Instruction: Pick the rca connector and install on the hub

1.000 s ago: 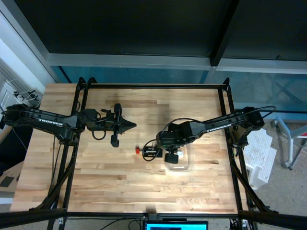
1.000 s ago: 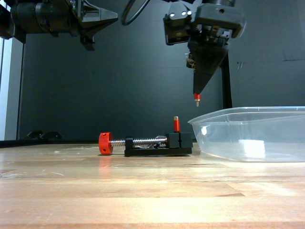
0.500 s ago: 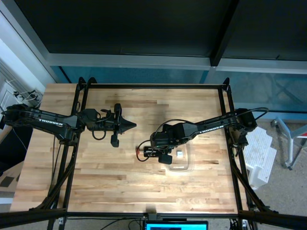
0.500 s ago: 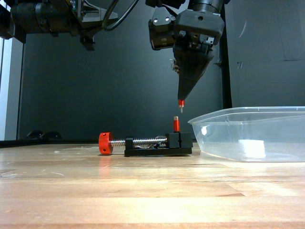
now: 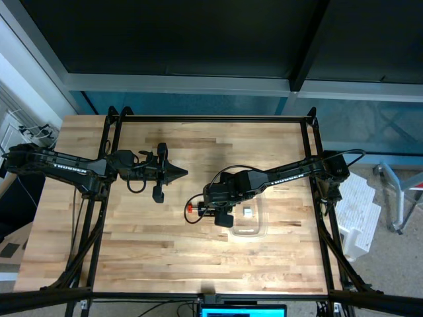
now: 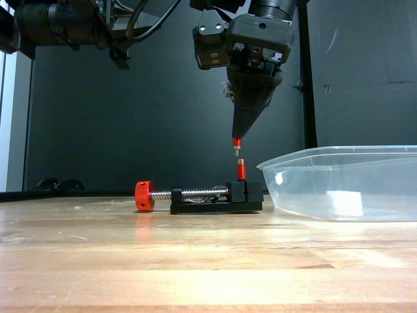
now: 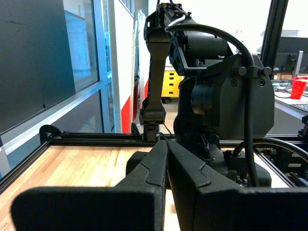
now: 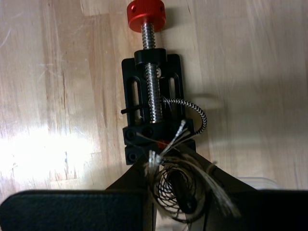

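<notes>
Your right gripper (image 6: pixel 237 139) clamped small red-tipped RCA connector (image 6: pixel 237 145), hung just above red post (image 6: pixel 240 170) on black rectangular hub with red knob (image 6: pixel 215 199), not touching. Your left gripper (image 5: pixel 182 173) closed, empty, well apart.

Matte-black, cable-looped arms (image 5: pixel 66 168) lettered TROSSEN end in the tapered left gripper (image 5: pixel 184 174) and right gripper (image 6: pixel 237 135).
</notes>
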Tool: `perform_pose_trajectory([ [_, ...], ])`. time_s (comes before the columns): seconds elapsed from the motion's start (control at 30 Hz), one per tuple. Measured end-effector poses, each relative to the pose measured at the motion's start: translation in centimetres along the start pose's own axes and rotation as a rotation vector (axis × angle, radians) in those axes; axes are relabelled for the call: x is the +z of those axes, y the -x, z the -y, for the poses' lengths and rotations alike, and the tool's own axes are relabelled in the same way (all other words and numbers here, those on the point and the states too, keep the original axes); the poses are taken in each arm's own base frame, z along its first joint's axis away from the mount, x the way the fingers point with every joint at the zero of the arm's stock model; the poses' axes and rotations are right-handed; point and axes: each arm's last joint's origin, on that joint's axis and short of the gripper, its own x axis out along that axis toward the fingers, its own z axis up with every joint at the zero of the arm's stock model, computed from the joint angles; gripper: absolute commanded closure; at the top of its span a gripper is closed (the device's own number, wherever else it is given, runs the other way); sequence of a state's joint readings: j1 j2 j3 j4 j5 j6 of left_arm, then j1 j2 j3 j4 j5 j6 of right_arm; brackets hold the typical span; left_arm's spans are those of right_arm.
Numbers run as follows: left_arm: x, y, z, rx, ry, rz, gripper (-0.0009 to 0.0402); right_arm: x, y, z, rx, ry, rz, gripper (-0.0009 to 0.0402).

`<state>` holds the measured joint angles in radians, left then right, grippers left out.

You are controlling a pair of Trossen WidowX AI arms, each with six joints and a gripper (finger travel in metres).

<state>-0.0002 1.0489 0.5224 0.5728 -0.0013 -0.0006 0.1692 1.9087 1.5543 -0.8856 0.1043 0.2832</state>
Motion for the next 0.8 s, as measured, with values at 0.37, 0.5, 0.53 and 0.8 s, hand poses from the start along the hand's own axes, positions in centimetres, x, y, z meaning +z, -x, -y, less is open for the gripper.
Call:
perform_pose_trajectory([
  [0.37, 0.01, 0.00, 0.00, 0.000, 0.000, 0.000, 0.0393, -0.17, -0.03, 0.02, -0.004, 0.004, -0.015, 0.0393],
  [0.5, 0.00, 0.00, 0.00, 0.000, 0.000, 0.000, 0.0393, -0.17, -0.04, 0.00, -0.003, 0.004, -0.014, 0.0393],
  [0.53, 0.00, 0.00, 0.00, 0.000, 0.000, 0.000, 0.0393, -0.18, -0.06, -0.02, -0.003, 0.005, -0.013, 0.0393],
  [0.8, 0.00, -0.01, 0.00, 0.000, 0.000, 0.000, 0.0393, -0.29, -0.31, -0.08, -0.001, 0.007, -0.010, 0.0393],
])
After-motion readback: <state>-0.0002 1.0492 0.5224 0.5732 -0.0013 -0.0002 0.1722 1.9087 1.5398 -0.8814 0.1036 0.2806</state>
